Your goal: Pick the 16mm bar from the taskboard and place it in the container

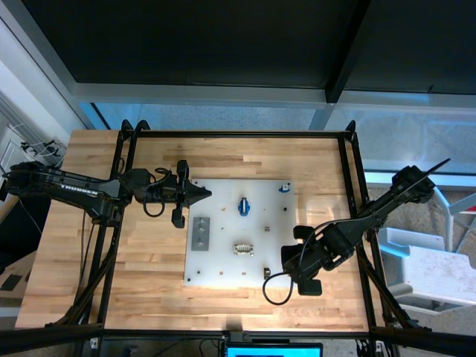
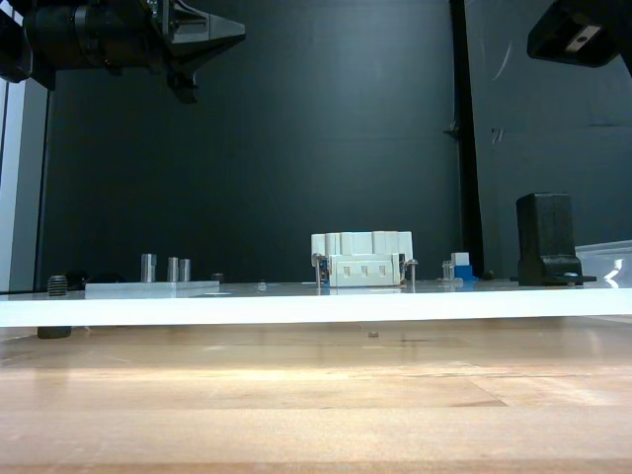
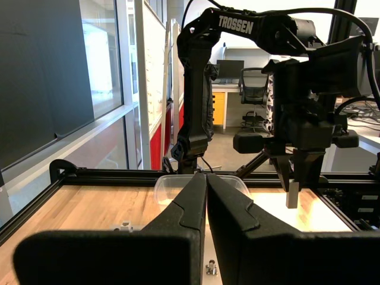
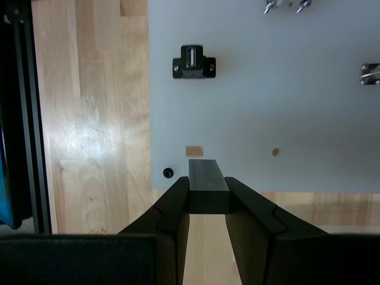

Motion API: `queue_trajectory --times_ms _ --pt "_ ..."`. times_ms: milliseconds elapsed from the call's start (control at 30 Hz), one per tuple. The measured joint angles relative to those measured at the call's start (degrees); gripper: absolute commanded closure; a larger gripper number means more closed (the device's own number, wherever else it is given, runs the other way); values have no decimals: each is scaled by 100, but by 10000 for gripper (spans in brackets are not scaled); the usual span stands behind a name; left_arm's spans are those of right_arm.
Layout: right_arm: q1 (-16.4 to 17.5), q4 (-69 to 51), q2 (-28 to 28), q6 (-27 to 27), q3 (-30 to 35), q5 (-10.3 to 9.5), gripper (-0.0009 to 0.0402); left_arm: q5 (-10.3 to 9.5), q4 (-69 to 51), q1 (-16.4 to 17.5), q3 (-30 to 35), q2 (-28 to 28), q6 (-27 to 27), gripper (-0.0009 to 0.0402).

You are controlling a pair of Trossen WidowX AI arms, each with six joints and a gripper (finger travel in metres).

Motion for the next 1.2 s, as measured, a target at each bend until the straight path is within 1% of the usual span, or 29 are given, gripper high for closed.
queue_trajectory --times_ms 233,400,567,833,1200 --pt "-184 -15 -7 37 -31 0 368 0 -2 0 2 -2 0 393" --pt "-407 -11 -105 142 -153 0 368 0 0 0 2 -2 -2 393" --pt "-686 -17 -358 365 -433 -4 368 0 0 0 0 0 -2 393" --pt "-990 -201 -761 358 -807 -15 368 0 -2 0 0 -2 0 393" --pt "-1145 -310 -1486 339 -1561 -22 368 0 -2 0 0 -2 0 393"
